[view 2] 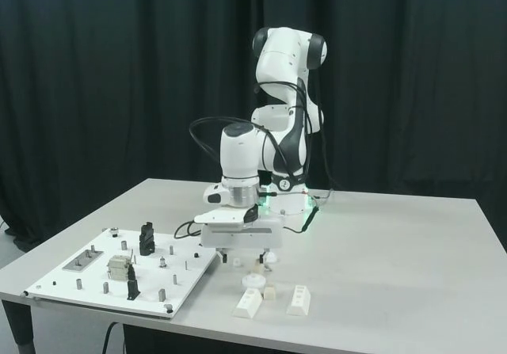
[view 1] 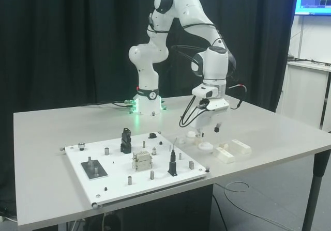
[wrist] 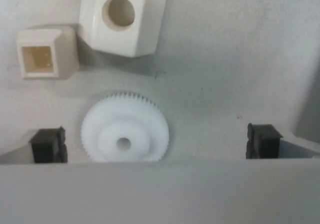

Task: Pick large gear.

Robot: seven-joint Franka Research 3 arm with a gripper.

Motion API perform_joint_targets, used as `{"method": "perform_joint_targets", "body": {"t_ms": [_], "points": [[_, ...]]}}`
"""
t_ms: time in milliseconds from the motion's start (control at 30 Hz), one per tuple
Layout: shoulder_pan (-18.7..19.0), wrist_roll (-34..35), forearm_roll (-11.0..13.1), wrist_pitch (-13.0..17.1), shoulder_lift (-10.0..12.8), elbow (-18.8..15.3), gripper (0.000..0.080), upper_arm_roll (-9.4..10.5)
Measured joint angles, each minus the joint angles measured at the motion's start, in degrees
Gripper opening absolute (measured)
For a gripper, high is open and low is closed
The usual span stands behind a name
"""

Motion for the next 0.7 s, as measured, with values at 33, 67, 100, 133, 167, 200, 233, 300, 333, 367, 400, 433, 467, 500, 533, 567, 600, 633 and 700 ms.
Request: {"method": "perform_joint_targets", "body": {"t_ms": [33,67,100,133,167,200,233,300,333,367,400,433,467,500,533,567,600,633,700], "points": [[0.0,0.0,0.0,-0.1,0.0,0.0,0.08,-0.02],[0.0,0.0,0.0,-0.2,0.0,0.1,0.08,-0.04],[0.0,0.0,0.0,-0.3,-0.1,0.2,0.08,-0.06],[0.0,0.0,0.0,-0.5,-0.1,0.2,0.08,-0.08],[0.0,0.0,0.0,-0.6,-0.1,0.2,0.08,-0.09],[0.0,0.0,0.0,-0.7,-0.1,0.3,0.08,-0.12],[0.0,0.0,0.0,-0.8,-0.1,0.3,0.08,-0.14],[0.0,0.0,0.0,-0.9,-0.1,0.4,0.08,-0.18],[0.0,0.0,0.0,-0.9,-0.1,0.5,0.08,-0.19],[0.0,0.0,0.0,-0.9,-0.1,0.5,0.08,-0.21],[0.0,0.0,0.0,-1.0,-0.1,0.5,0.08,-0.22],[0.0,0.0,0.0,-1.0,-0.1,0.5,0.08,-0.23],[0.0,0.0,0.0,-1.0,-0.1,0.5,0.08,-0.24],[0.0,0.0,0.0,-1.0,-0.2,0.5,0.08,-0.25],[0.0,0.0,-0.1,-1.0,-0.2,0.5,0.08,-0.26],[0.0,0.0,-0.1,-1.0,-0.2,0.5,0.08,-0.27],[0.0,0.0,-0.1,-1.0,-0.2,0.5,0.08,-0.27],[0.0,0.0,-0.1,-1.0,-0.2,0.5,0.08,-0.27],[0.0,0.0,-0.1,-1.0,-0.2,0.5,0.08,-0.28]]}}
